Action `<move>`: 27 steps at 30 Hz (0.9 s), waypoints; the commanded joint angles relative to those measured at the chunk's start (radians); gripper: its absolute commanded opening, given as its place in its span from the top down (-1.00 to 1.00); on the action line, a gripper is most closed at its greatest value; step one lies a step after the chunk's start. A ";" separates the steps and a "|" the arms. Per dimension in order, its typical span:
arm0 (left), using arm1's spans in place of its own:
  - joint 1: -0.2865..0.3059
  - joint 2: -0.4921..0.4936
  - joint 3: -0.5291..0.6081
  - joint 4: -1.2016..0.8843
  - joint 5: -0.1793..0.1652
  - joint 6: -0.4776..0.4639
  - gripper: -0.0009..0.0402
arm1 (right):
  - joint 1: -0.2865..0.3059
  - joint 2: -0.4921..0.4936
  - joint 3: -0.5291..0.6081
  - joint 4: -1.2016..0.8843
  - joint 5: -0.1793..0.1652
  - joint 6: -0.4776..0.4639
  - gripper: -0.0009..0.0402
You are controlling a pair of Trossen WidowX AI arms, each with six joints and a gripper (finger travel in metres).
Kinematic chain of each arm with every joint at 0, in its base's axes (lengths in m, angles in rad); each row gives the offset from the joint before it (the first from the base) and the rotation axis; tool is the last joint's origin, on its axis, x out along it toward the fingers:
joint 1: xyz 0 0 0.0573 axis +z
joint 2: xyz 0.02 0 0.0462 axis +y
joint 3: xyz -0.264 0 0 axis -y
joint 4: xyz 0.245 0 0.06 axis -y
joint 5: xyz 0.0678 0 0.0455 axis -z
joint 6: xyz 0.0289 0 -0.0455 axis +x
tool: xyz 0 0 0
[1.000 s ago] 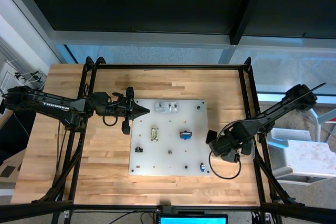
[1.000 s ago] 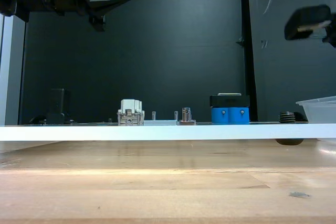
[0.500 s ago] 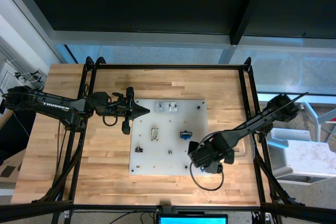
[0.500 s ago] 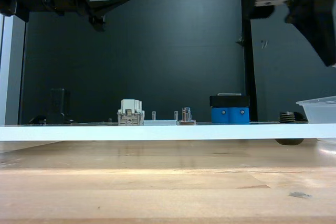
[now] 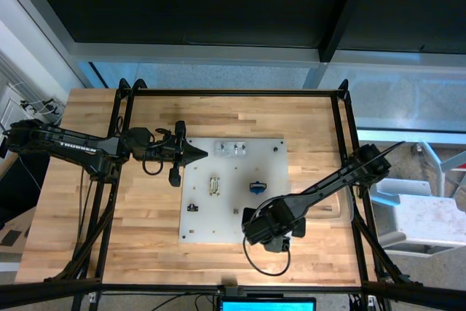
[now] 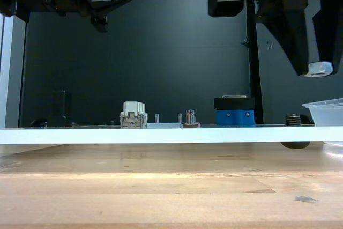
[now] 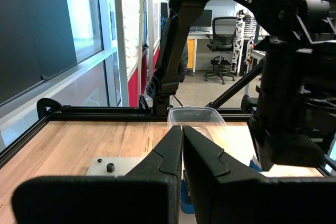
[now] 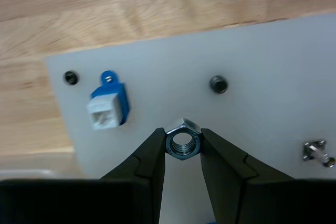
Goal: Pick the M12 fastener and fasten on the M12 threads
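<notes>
Counter [image 5: 145, 238] of pale wood carries the white board [image 5: 218, 213], and both arms reach in over it from the sides. The left arm is held high by the board's far left edge, doing nothing for this job; the left gripper [image 5: 196, 153] has its fingers pressed together on nothing. The right arm stretches across the clear tray [image 6: 327, 111] to the board's near right part, and the right gripper [image 6: 319, 68] hangs there well above the surface, pointing down. Its fingers are closed on the small silver nut [image 8: 182, 144], pinching it by its flats with the bore facing the board. So the pick looks done, as far as I can judge. The fastening is not: the short black stud [image 6: 292, 119] stands bare on the board just in front of the tray, ribs showing, with the nut high above it and a little to one side. What I reckon is left is to line the nut up over the stud, bring it down and turn it on.
</notes>
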 commanded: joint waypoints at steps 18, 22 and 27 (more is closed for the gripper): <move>0.000 0.000 0.000 0.000 0.000 0.000 0.96 | 0.000 0.111 0.065 0.047 0.009 -0.006 0.96; 0.000 0.000 0.000 0.000 0.000 0.000 0.96 | -0.002 0.130 0.076 0.049 0.009 -0.006 0.96; 0.000 0.000 0.000 0.000 0.000 0.000 0.96 | -0.004 0.130 0.076 0.060 0.009 -0.025 0.96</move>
